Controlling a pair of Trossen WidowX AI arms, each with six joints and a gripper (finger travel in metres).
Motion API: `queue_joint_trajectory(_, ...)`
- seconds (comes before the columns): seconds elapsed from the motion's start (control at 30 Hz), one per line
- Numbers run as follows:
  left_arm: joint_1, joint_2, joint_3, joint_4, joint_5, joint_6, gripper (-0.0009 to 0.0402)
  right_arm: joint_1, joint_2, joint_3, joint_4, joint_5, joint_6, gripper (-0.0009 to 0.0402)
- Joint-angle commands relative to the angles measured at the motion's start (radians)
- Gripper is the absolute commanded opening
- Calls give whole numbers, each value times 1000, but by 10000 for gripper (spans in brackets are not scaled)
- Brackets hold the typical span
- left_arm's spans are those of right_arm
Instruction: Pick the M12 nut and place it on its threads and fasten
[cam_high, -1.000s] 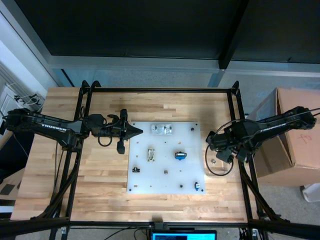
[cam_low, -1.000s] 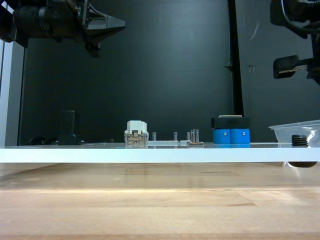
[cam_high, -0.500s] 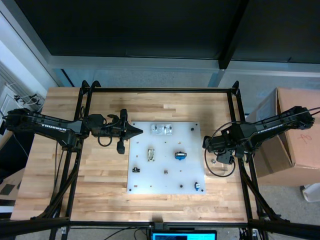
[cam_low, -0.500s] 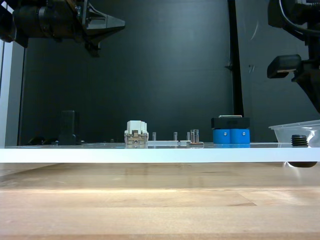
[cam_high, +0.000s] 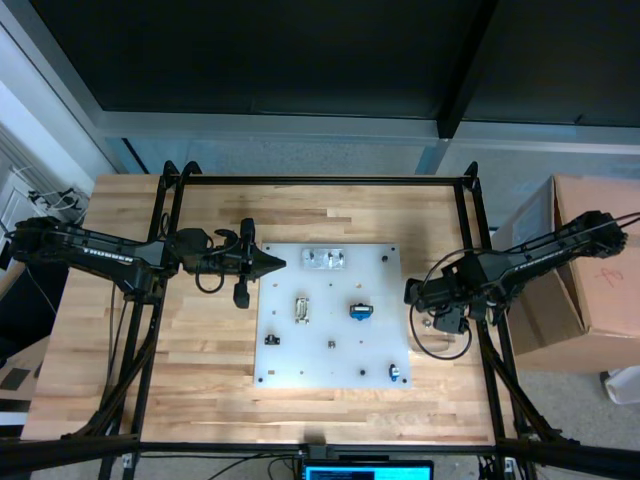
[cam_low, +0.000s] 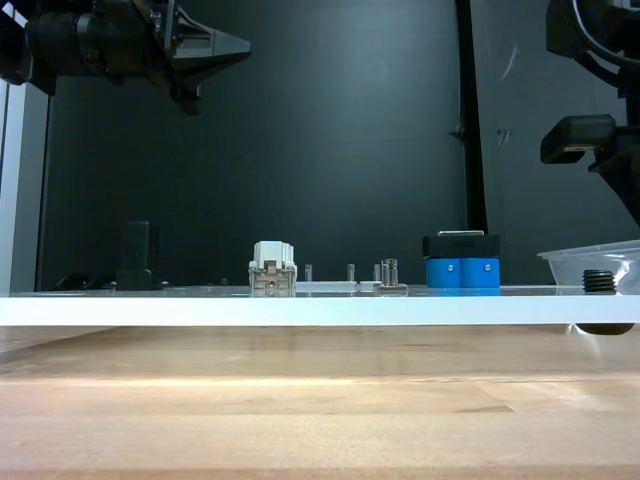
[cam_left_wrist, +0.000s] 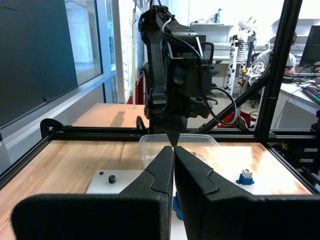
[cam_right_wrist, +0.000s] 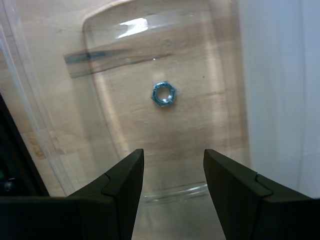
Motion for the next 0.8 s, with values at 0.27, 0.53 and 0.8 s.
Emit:
queue_joint_trajectory(0.27,0,0,0,0,0,0,0,79,101,0,52,-42,33,165)
queue_joint_trajectory(0.53,0,0,0,0,0,0,0,126,164,0,149,-41,85,165)
queue_joint_trajectory(0.8,0,0,0,0,0,0,0,155,212,0,196,-43,93,165)
